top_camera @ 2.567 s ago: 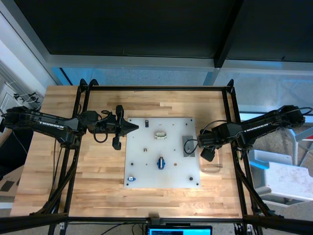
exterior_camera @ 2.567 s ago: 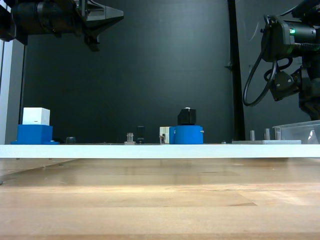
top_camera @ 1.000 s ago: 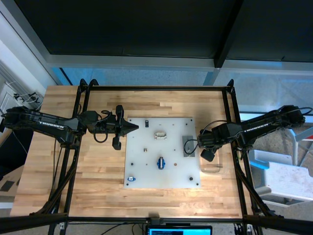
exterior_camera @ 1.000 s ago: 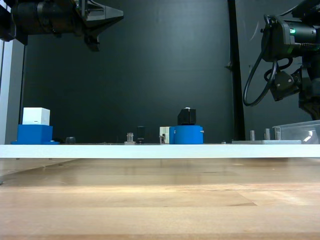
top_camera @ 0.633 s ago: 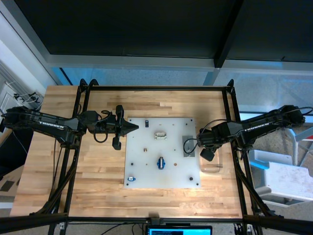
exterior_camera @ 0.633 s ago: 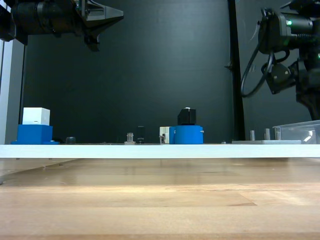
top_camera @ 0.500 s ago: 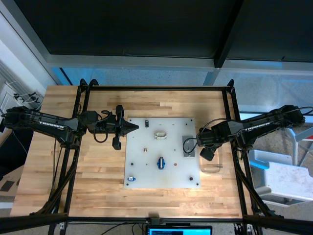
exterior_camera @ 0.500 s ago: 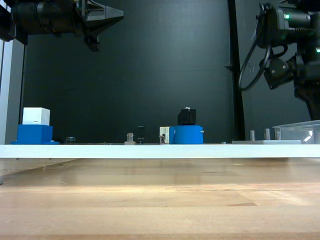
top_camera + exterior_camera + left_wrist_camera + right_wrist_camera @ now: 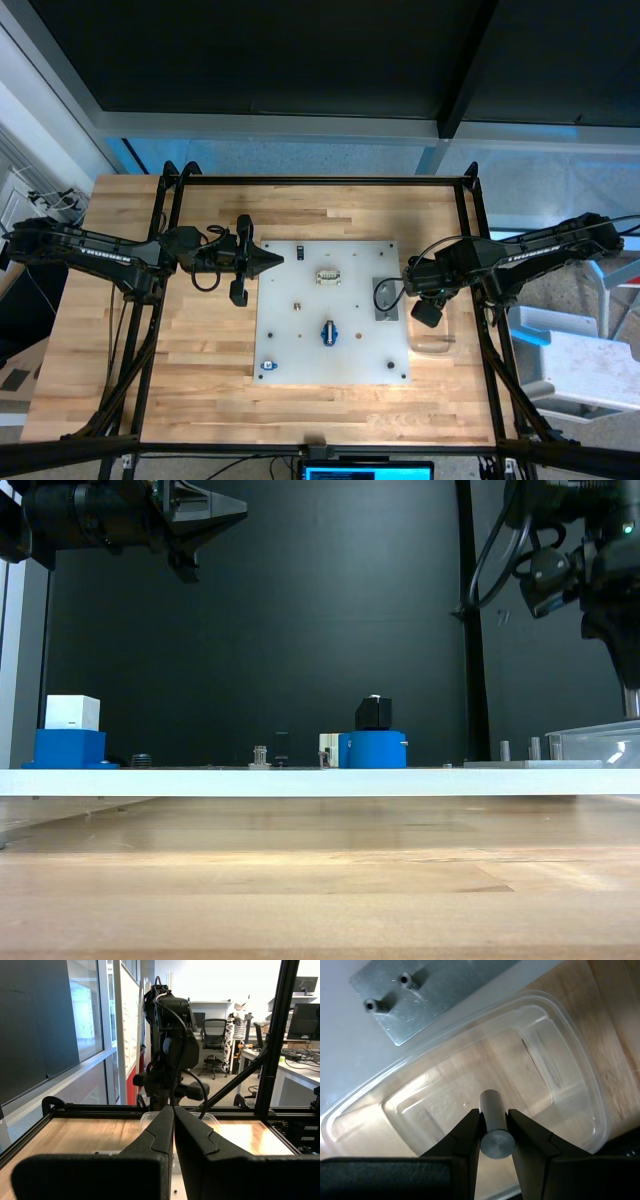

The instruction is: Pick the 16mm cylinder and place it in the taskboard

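Observation:
The 16mm cylinder (image 9: 497, 1141), a short dark-grey peg, is pinched upright between the fingers of my right gripper (image 9: 493, 1113), which is shut on it. It hangs above the clear plastic tray (image 9: 560, 1075), clear of the tray's floor. In the high view the right gripper (image 9: 428, 298) sits just off the right edge of the white taskboard (image 9: 300, 340). My left gripper (image 9: 272, 258) is shut and empty, held high by the board's left edge, its fingers (image 9: 165, 1125) pressed together.
On the taskboard stand a blue round fitting (image 9: 328, 332), a white connector (image 9: 328, 275) and a grey block (image 9: 385, 297) with two pegs. The tray (image 9: 432, 335) lies on the wood right of the board. A black frame rings the table.
My right gripper has risen straight up with the cylinder, lifting it off the tray floor. The left arm has not moved.

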Controlling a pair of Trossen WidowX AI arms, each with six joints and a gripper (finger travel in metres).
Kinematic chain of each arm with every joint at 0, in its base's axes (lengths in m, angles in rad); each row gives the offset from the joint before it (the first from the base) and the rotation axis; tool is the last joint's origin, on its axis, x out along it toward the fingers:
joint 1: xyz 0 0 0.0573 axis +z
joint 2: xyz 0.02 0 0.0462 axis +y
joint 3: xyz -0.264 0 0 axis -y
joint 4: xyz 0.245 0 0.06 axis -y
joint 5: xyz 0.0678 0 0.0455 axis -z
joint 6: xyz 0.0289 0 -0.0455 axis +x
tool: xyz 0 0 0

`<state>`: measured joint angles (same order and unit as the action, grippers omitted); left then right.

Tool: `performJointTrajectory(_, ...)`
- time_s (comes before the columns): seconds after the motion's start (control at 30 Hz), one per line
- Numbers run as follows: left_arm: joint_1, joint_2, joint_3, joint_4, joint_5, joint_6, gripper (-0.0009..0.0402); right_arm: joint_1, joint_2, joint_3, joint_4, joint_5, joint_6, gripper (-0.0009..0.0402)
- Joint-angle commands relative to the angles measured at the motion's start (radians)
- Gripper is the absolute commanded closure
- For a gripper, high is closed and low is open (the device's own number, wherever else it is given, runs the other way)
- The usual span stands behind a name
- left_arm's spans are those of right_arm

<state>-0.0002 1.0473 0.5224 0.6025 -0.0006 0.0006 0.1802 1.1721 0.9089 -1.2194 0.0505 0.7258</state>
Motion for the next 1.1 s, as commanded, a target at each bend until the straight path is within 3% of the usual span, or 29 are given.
performJointTrajectory(0.03,0.0,0.0,0.0,0.0,0.0,0.0,0.0393,0.004,0.0,0.038,-0.038,0.002,0.0,0.0354)
performJointTrajectory(0.63,0.0,0.0,0.0,0.0,0.0,0.0,0.0393,0.021,0.0,0.073,-0.056,0.002,-0.001,0.0354)
performJointTrajectory(0.9,0.0,0.0,0.0,0.0,0.0,0.0,0.0393,0.026,0.004,0.073,-0.025,0.002,-0.043,0.0354)
performJointTrajectory(1.1,0.0,0.0,0.0,0.0,0.0,0.0,0.0393,0.032,0.058,0.108,-0.017,0.002,-0.05,0.0354)
